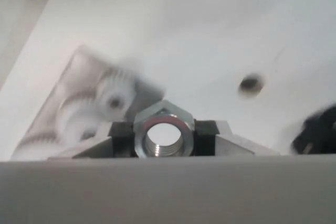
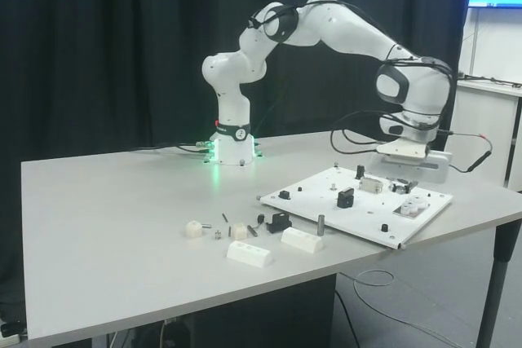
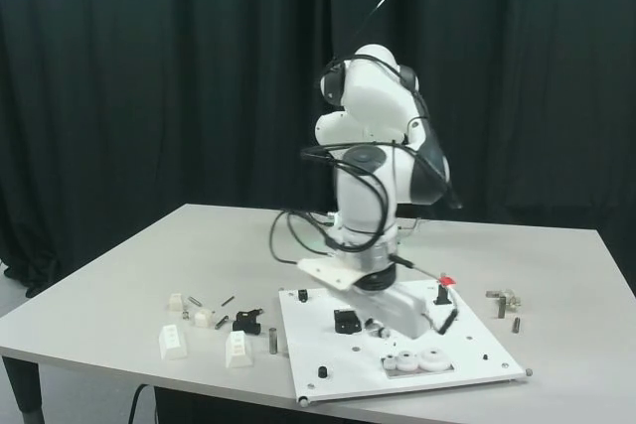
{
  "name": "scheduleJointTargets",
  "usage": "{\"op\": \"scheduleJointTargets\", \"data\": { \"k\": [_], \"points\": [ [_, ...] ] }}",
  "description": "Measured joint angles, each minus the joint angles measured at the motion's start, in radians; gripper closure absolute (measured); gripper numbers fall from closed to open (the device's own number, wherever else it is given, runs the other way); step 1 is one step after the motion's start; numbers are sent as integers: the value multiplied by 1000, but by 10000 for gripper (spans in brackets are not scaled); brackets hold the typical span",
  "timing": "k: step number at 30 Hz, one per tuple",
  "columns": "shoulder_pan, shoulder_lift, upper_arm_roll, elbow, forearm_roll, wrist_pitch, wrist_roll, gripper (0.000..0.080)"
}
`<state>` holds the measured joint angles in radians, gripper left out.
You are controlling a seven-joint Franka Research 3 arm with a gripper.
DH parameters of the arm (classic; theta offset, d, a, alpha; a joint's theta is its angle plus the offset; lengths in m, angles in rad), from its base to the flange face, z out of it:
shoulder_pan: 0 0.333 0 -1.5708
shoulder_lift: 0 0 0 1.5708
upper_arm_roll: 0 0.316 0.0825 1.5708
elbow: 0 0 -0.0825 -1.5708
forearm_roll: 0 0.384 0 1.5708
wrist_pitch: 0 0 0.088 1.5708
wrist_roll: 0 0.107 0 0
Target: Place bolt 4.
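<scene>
1. Progress: the part is already picked up and carried; it is not yet set down. The gripper (image 1: 164, 139) hangs low over the white assembly board (image 2: 326, 193) on the bench (image 2: 106, 201), near the board's far end in the first room view. Judged from this, the transport step is largely done and the seating and release remain.

2. Item held: in the wrist view the gripper pinches a grey metal hex nut (image 1: 164, 136) between its two black fingers (image 1: 119, 129), one on each side flat. The task sentence calls it bolt 4, but what shows is a nut: six-sided outline, open round bore, thread ridges visible inside the bore. No shank or head is seen.

3. Position of item: raised clear of the board, not touching it as far as the wrist view shows. Below it lie a pair of white gears (image 1: 113, 98) in a grey tray, a small dark hole (image 1: 250, 84) in the board, and a black part (image 1: 317, 132) off to one side.

4. Target: cannot be told for certain; the dark hole is a candidate, well apart from the nut.

5. Other stock: loose white blocks (image 2: 249, 252) and small pins (image 2: 225, 219) lie on the bench beside the board, untouched.
</scene>
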<state>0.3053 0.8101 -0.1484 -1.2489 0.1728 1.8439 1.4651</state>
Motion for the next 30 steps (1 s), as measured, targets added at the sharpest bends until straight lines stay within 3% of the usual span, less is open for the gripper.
{"op": "scheduleJointTargets", "data": {
  "k": [6, 12, 18, 30],
  "points": [
    [48, -7, 18, -1, 20, -41, 86, 573],
    [79, -13, 69, -4, 19, -72, 161, 573],
    [93, -17, 141, -11, 7, -100, 208, 573],
    [96, -18, 325, -58, -78, -119, 277, 573]
  ]
}}
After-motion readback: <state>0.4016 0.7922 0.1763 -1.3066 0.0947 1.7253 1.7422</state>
